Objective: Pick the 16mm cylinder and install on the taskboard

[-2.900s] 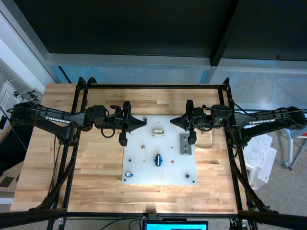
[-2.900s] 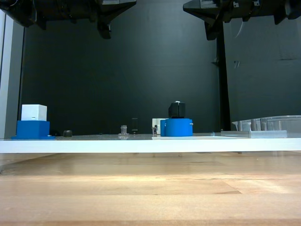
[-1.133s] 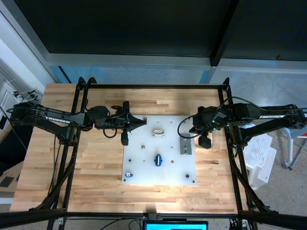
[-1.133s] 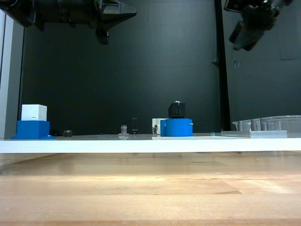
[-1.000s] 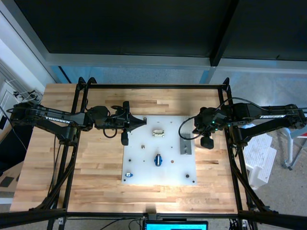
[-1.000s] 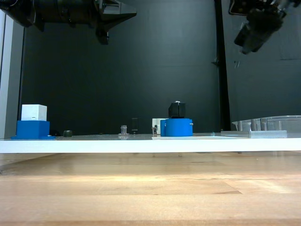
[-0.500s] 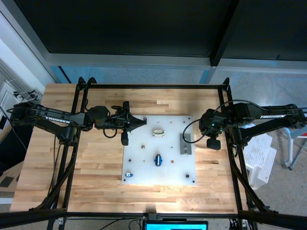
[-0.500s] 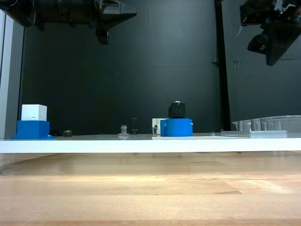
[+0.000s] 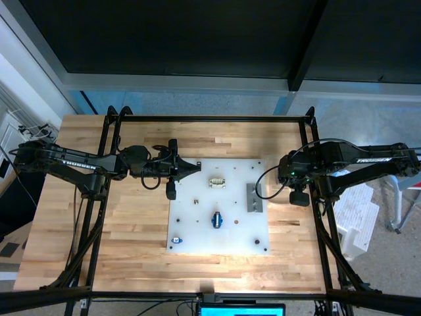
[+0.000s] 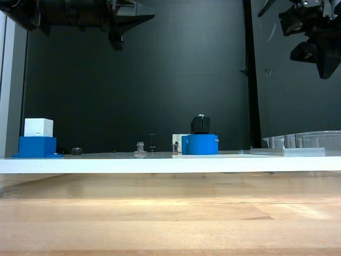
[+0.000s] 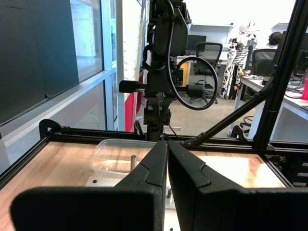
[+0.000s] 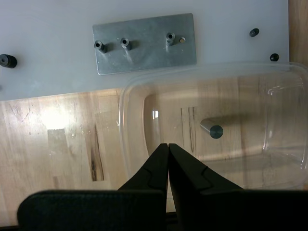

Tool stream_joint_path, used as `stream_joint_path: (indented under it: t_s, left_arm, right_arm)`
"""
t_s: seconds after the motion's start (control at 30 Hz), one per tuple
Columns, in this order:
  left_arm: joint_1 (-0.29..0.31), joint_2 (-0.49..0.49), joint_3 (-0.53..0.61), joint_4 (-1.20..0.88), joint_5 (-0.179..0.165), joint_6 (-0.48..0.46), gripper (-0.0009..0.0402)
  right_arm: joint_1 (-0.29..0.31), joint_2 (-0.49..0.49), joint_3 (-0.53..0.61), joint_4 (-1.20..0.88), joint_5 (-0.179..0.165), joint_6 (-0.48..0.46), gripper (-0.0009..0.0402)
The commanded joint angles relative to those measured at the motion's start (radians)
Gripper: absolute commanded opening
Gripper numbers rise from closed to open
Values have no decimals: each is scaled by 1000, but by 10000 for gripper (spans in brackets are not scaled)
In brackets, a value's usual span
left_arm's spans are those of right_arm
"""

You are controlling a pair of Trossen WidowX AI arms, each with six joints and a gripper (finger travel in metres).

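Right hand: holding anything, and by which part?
Nothing: right hand, shut, hovers above the clear tray holding the cylinder; left hand, shut and empty, above the taskboard.

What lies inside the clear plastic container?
One grey cylinder, upright. The shut right gripper above covers part of the container floor. The shut left gripper hangs over the taskboard's far left corner.

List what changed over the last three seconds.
The right gripper swung rightward off the taskboard and tipped down. It now hangs above the tray containing the cylinder, jaws shut, grasping nothing. The left gripper stayed parked over the taskboard's far left corner, jaws shut. Taskboard, tray and cylinder did not move.
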State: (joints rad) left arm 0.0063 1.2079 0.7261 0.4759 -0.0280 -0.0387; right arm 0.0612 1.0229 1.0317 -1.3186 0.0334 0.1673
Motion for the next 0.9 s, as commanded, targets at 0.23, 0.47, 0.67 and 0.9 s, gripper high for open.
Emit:
stream_joint_path:
  t_s: [0.23,0.47,0.67,0.9]
  left_arm:
    - [0,0,0,0,0,0,1]
    - [0,0,0,0,0,0,1]
    - [0,0,0,0,0,0,1]
    - [0,0,0,0,0,0,1]
  right_arm:
    - [5,0,-12,-2,1,3,6]
    - [9,1,-60,-1,0,8,38]
    - [11,1,-88,8,1,10,33]
    - [15,1,-137,49,1,9,26]
